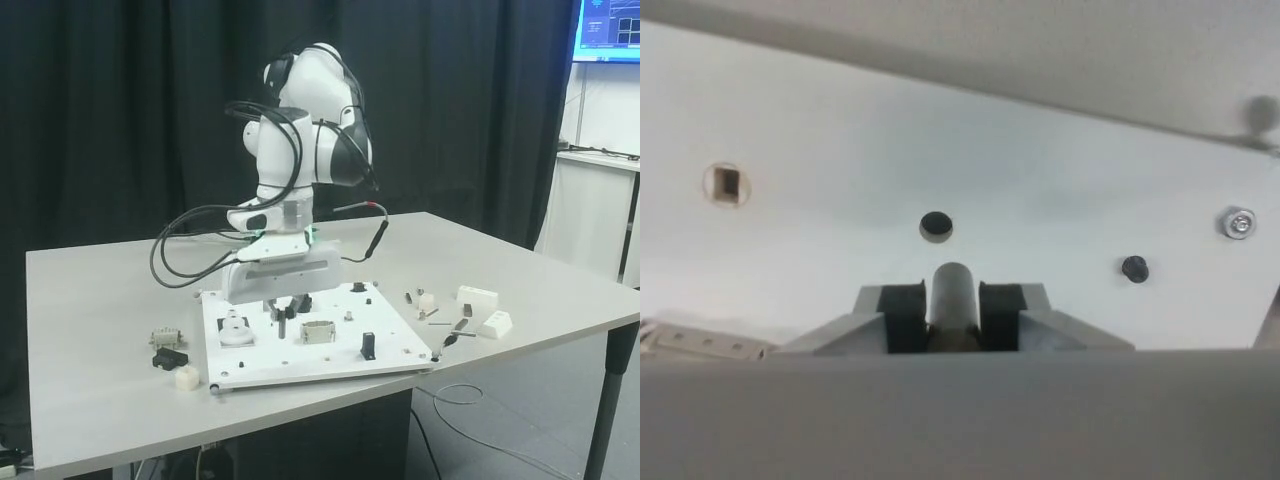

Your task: Place round peg 3.

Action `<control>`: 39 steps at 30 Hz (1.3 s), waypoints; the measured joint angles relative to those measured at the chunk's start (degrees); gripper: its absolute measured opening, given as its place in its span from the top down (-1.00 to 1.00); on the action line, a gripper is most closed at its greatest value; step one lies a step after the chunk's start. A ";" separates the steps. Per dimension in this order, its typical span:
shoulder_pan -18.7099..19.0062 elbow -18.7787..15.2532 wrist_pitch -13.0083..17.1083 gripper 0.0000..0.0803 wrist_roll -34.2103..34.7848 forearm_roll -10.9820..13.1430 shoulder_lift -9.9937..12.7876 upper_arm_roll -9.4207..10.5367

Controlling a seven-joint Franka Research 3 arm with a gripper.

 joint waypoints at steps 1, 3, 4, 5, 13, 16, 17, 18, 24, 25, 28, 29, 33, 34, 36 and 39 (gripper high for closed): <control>0.00 0.25 -0.30 0.73 0.01 0.00 0.00 -0.07; 0.01 0.64 -0.75 0.73 0.02 0.00 0.00 -0.18; 0.01 0.78 -0.91 0.73 0.02 0.00 0.00 -0.23; 0.01 0.91 -1.09 0.73 0.03 0.00 0.00 -0.29; 0.03 1.25 -1.57 0.73 0.04 0.00 0.01 -0.46; 0.03 1.25 -1.57 0.73 0.04 0.00 0.01 -0.47; 0.03 1.25 -1.57 0.73 0.04 0.00 0.01 -0.47; 0.03 1.25 -1.57 0.73 0.04 0.00 0.01 -0.48; 0.03 1.25 -1.55 0.73 0.04 0.00 0.01 -0.55; 0.03 1.25 -1.54 0.73 0.04 0.00 0.02 -0.56; 0.03 1.25 -1.44 0.73 0.04 0.00 0.03 -0.63; 0.02 1.25 -1.37 0.73 0.04 0.00 0.03 -0.67; 0.01 1.26 -0.82 0.73 0.04 -0.13 0.09 -0.98; 0.01 1.26 -0.62 0.73 0.04 -0.20 0.11 -1.12; -0.03 1.26 -0.21 0.73 -0.09 -0.41 0.16 -1.41; -0.18 1.26 0.61 0.73 -0.50 -0.94 0.24 -1.85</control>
